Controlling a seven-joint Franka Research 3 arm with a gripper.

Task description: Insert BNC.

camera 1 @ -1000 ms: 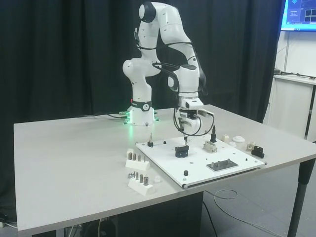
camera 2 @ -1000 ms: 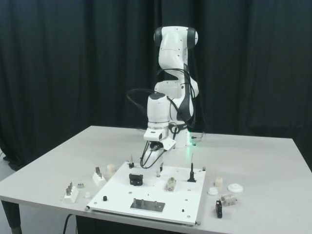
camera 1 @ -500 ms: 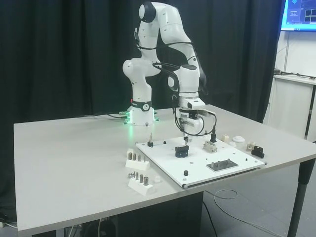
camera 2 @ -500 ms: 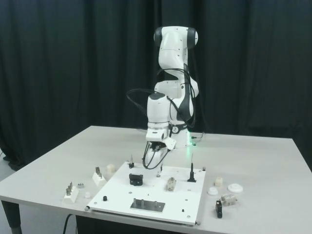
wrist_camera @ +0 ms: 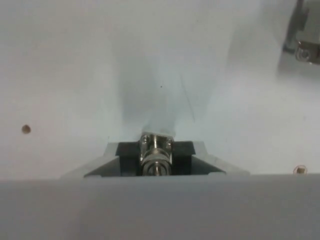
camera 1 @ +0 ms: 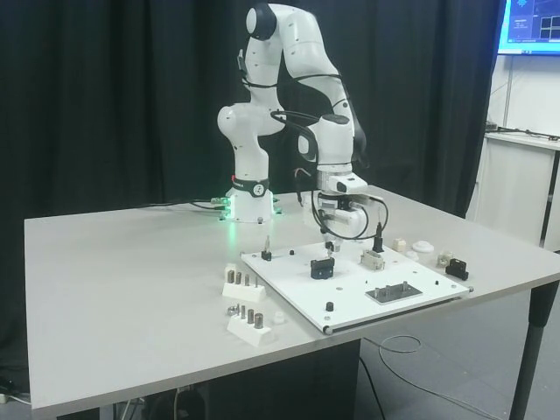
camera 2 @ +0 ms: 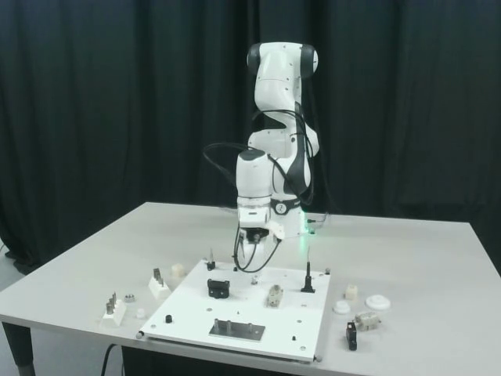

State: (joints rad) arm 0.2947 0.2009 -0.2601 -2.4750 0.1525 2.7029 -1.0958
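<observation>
In the wrist view a grey metal BNC connector (wrist_camera: 155, 153) sits clamped between my gripper's (wrist_camera: 155, 160) black pads (wrist_camera: 128, 156), pointing down at the white board (wrist_camera: 75, 75). From the first room view my gripper (camera 1: 331, 236) hangs over the back middle of the white board (camera 1: 350, 293), with a black cable looping from it. Just in front of it on the board stands a black socket block (camera 1: 322, 268). The second room view shows the same gripper (camera 2: 252, 249) behind that black block (camera 2: 218, 288).
On the board stand a black upright post (camera 1: 379, 238), a grey connector block (camera 1: 373, 259), a grey metal plate (camera 1: 394, 291) and a small pin (camera 1: 266, 249). Two white holders with grey pegs (camera 1: 241, 282) lie left of the board. Small white parts (camera 1: 424, 248) lie at its right.
The wrist has turned about its upright axis, and the black cable loop has swung round with it. The gripper stays over the same part of the board.
</observation>
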